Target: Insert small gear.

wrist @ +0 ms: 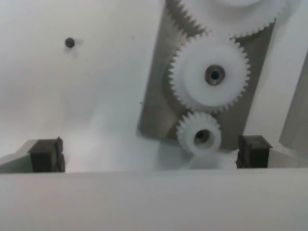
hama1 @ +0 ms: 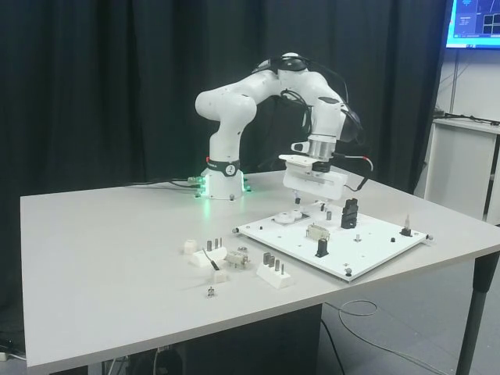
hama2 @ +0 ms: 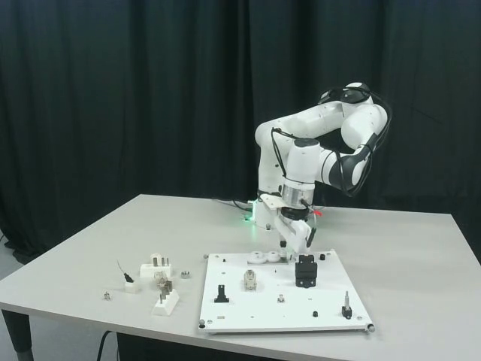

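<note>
Wrist view. The small gear (wrist: 199,135) is seen seated on the grey plate (wrist: 159,96), its teeth meshed with those of the medium gear (wrist: 210,73); a large gear (wrist: 236,14) is cut off at the picture's edge. The two black fingertip pads (wrist: 46,155) are shown spread wide apart, and nothing is held between them; the gripper (wrist: 149,155) is thus released. The small gear lies near one pad but is not touched by it. A black screw head (wrist: 70,43) is set in the white board (wrist: 72,96).

First room view. The white board (hama1: 336,242) is laid on the grey table (hama1: 117,250). Black fixtures (hama1: 349,212) and a connector (hama1: 316,233) stand on it; small white blocks with pins (hama1: 275,270) are placed on the table beside it. The arm (hama1: 266,86) is arched from its base, with the wrist pointed down and the gripper (hama1: 301,199) held just above the gears.

Second room view. The gripper (hama2: 289,244) is seen low over the gear plate (hama2: 267,258), beside a black block (hama2: 305,271). The forearm is bent back over the base, where a green light (hama2: 244,218) shows.
</note>
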Robot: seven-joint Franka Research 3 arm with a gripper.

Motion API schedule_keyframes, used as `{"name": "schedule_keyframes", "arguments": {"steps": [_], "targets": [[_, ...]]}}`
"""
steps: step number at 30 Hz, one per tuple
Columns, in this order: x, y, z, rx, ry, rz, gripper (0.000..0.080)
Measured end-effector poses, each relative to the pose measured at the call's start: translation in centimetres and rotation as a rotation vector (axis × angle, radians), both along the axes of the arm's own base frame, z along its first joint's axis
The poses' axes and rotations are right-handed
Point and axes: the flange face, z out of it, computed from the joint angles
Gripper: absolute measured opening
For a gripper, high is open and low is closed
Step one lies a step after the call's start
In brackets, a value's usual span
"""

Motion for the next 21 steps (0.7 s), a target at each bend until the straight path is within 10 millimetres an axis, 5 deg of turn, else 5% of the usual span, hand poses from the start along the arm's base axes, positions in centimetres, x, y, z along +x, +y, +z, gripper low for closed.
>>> {"name": "schedule_keyframes", "arguments": {"steps": [21], "targets": [[-1.3, -1.2, -2.0, -0.02, 0.07, -0.015, 0.08]]}}
